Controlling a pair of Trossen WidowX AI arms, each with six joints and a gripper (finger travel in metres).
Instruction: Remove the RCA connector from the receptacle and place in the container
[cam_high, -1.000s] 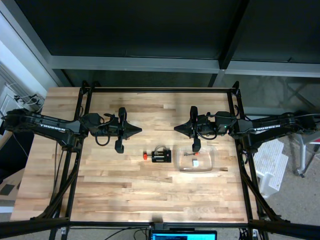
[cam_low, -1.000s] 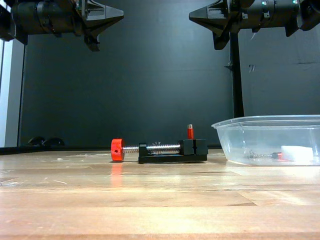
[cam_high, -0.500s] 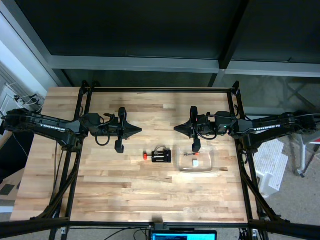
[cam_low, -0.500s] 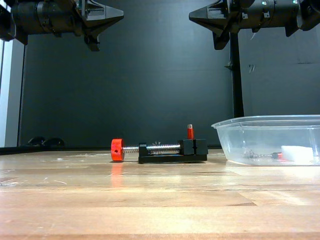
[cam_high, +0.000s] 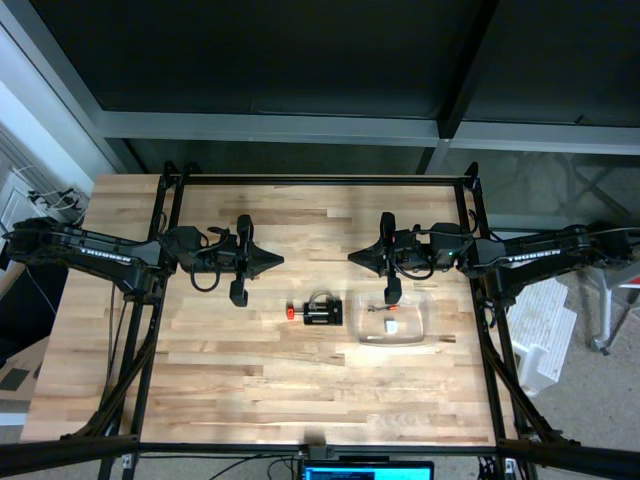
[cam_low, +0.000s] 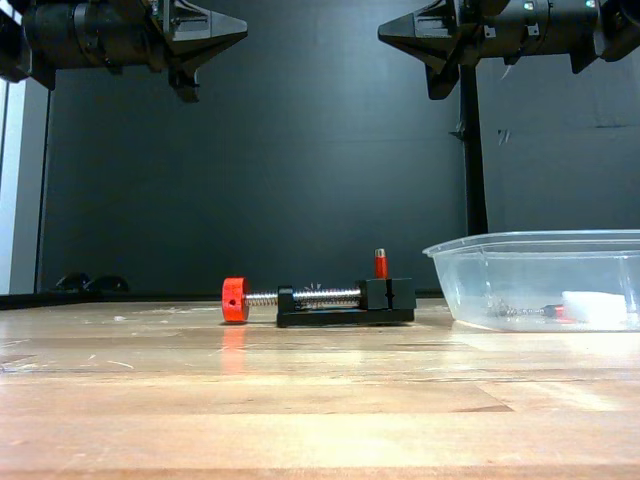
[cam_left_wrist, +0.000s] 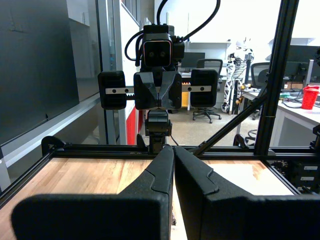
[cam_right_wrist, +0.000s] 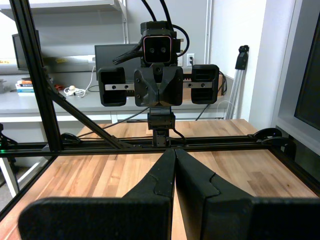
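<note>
High view: we saw the little plug (cam_high: 379, 309) lying flat inside the clear tray (cam_high: 412, 336), beside a small white piece (cam_high: 391, 326). The tray sat on the wooden table (cam_high: 250, 390), just right of the black block (cam_high: 324, 315). The block had a red knob (cam_high: 291, 312) on its left end. In the low view, a short red peg (cam_low: 380, 263) stood up from the block's top. The left gripper (cam_high: 278, 260) hung high over the table, left of the block, pointing inward. Its fingers were pressed together with nothing between them. The right gripper (cam_high: 352, 258) hung just as high, near the tray's far side, facing the left one. Its fingers were pressed together too and held nothing. The two tips were apart.
</note>
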